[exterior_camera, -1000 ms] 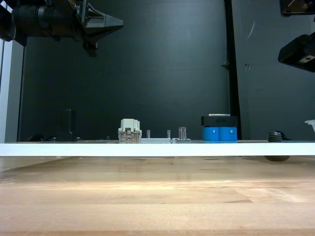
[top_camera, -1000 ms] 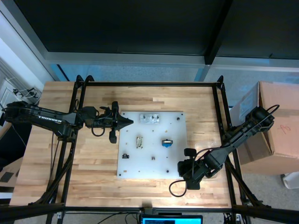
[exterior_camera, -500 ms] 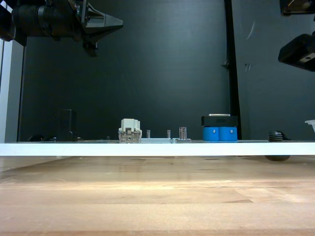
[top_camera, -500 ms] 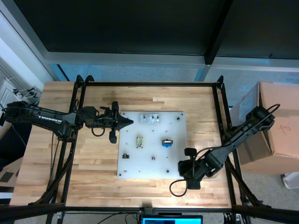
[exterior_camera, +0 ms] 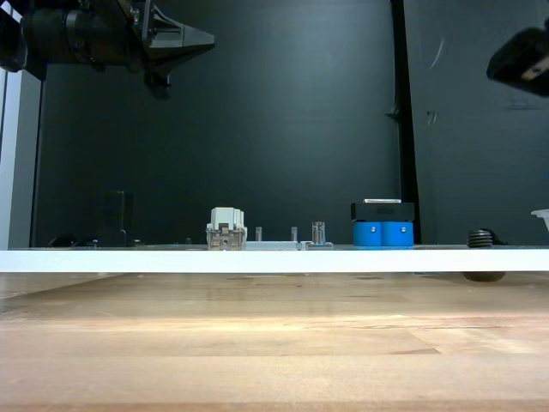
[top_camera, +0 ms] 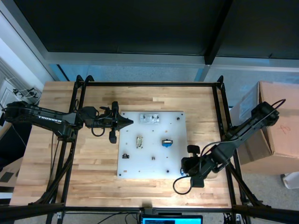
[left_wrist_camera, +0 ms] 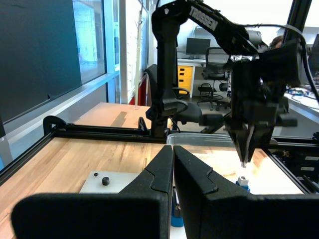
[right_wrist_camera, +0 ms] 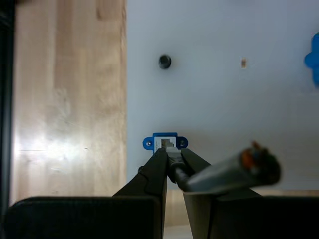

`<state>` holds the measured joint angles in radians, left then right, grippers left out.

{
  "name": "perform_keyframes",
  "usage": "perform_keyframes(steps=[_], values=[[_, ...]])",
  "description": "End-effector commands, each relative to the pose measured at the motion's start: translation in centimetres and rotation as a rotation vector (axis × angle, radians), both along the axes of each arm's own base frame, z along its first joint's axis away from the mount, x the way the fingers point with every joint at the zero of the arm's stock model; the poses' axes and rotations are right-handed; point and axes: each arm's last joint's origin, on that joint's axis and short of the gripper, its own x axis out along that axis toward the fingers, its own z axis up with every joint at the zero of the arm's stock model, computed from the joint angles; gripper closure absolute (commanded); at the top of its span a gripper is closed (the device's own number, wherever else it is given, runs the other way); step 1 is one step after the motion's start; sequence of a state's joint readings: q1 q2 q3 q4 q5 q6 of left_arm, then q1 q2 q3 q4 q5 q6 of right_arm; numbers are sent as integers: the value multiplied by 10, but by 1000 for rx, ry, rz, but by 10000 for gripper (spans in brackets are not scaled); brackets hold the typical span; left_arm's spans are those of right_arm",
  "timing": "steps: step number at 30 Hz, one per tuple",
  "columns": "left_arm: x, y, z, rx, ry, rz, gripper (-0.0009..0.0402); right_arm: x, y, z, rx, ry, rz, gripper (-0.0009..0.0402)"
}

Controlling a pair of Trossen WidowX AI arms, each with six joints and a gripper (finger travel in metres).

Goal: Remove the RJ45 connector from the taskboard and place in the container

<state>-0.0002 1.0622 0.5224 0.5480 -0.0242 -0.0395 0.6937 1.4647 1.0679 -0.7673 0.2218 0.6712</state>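
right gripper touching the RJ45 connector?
Touching: right wrist view shows right gripper clamped on RJ45 connector by blue seat. Left gripper hovers over taskboard edge.

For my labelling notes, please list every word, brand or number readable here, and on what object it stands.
"TROSSEN": right arm.
White lettering on left arm: too small to read.
Red mark on cardboard box: unreadable.
No text on left hand, shut above the taskboard's left edge, or right hand, shut on RJ45 connector beside its blue seat; whether clear, cannot tell.
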Motion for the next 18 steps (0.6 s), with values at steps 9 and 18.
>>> perform_keyframes(steps=[9,18], values=[[0,0,0,0,0,0,393,-17,-14,27,44,-49,0,393],[0,0,0,0,0,0,393,-27,-21,36,49,-47,-2,393]])
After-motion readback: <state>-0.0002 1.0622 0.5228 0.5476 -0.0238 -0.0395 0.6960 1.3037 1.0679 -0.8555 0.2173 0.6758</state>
